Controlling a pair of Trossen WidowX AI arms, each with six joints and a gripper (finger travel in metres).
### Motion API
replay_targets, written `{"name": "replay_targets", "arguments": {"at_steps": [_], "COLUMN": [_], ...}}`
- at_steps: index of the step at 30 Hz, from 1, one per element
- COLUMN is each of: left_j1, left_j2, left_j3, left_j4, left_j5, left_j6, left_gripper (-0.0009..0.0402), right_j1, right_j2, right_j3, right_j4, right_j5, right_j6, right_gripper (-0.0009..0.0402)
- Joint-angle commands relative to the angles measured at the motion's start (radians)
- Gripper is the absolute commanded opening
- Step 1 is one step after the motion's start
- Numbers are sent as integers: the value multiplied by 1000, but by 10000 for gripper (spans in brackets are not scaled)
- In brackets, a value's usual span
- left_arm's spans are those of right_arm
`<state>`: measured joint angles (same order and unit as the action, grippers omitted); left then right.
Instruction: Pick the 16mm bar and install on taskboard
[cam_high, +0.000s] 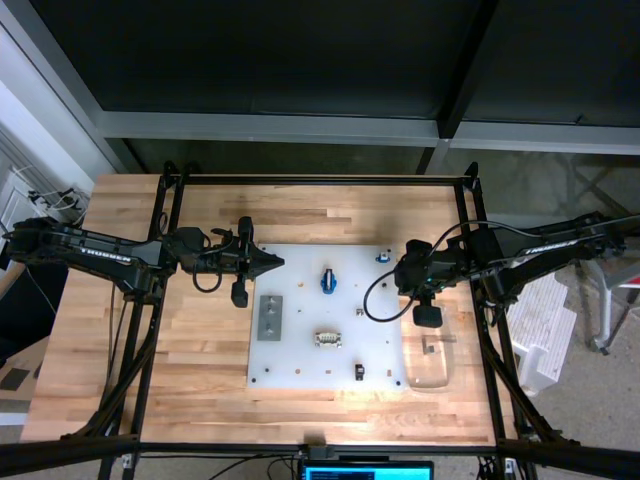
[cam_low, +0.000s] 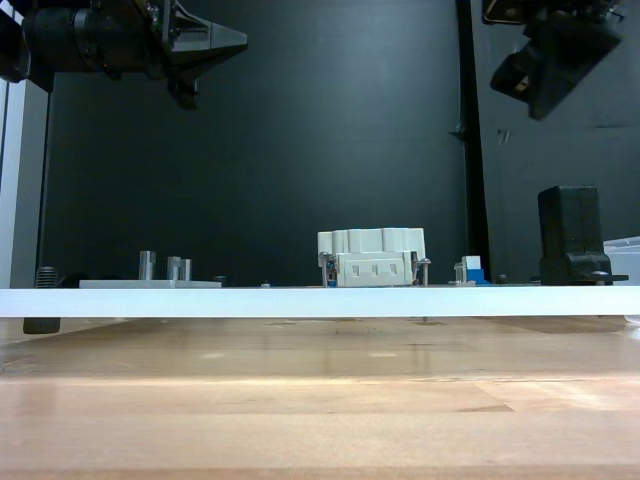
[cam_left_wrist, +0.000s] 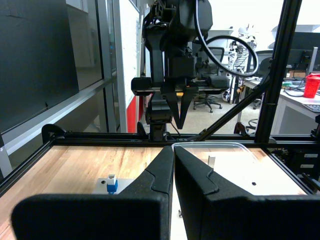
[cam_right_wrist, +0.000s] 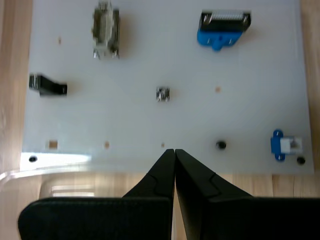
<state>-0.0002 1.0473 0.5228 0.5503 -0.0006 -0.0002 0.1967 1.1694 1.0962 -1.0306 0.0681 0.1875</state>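
R pincer (cam_right_wrist: 174, 152): tips pressed together, nothing betw. them; hangs over far end of clear tray (cam_high: 432, 388), which lies at approx. 4 o'clock of taskboard (cam_high: 300, 360) centre.
L pincer (cam_left_wrist: 173, 150): also closed, empty; up over board's 9 o'clock edge, pointing toward 3 o'clock.
16mm bar (cam_high: 430, 349): prob. the small dark speck inside tray, at 6 o'clock of R pincer; not gripped, not on board.
Why so: R arm is nearest tray, so the pick looks like its job; fingers need to part before any descent. L arm sits well apart from tray, likely idle.
Grey block (cam_high: 270, 318): on board's 9 o'clock side, near L pincer.
Low view adds: both pincers well above board, a height the high view hides.
L wrist view adds: R fingers aimed straight down over tray.
R wrist view adds: board holes and connectors from overhead; bar not seen there.
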Motion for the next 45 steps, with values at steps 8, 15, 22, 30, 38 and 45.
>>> {"name": "replay_targets", "arguments": {"at_steps": [8,15,22,30,38,45], "left_j1": [0,0,0,0,0,0], "left_j2": [0,0,0,0,0,0], "left_j3": [0,0,0,0,0,0], "left_j4": [0,0,0,0,0,0], "left_j5": [0,0,0,0,0,0], "left_j6": [0,0,0,0,0,0], "left_gripper": [0,0,0,0,0,0], "right_j1": [86,170,249,352,431,480], "right_j2": [0,0,4,41,87,124], "right_j3": [-6,-7,-13,-38,-40,-41], "right_j4": [-127,-185,-204,-207,-206,-202], "right_j5": [-1,3,18,27,36,55], "right_j6": [4,69,161,282,393,454], "right_gripper": [0,0,0,0,0,6]}}
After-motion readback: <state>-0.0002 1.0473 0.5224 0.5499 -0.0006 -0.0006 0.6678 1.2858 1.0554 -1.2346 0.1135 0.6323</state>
